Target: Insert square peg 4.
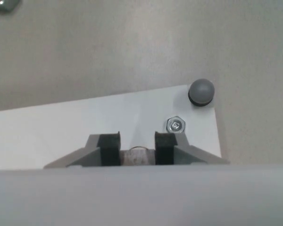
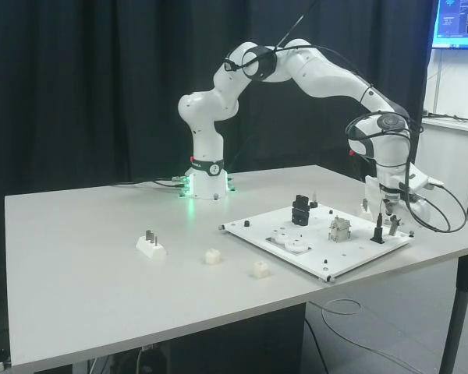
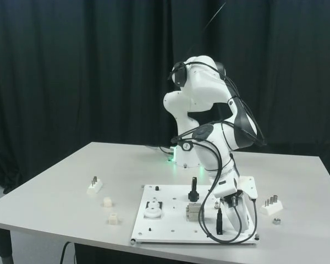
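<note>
On the matte grey table (image 2: pixel 78 257), going left to right, sit a small white holder block (image 2: pixel 150 246) with two thin upright pins in it, two little white cubes (image 2: pixel 211 256), and then the flat white board (image 2: pixel 312 248). Over its far corner, beside a rounded grey cap (image 1: pixel 201 92) and a hex nut (image 1: pixel 175 125), the gripper (image 1: pixel 137 149) pinches a dull metal peg (image 1: pixel 137 157) between its black pads (image 1: pixel 110 147).

The tool (image 1: pixel 137 149) hangs low over a corner of the white board (image 1: pixel 85 127). A nut (image 1: pixel 175 125) and a grey knob (image 1: pixel 201 92) stand just beside it. Past the board's edge, the desk (image 1: pixel 108 47) is bare.
</note>
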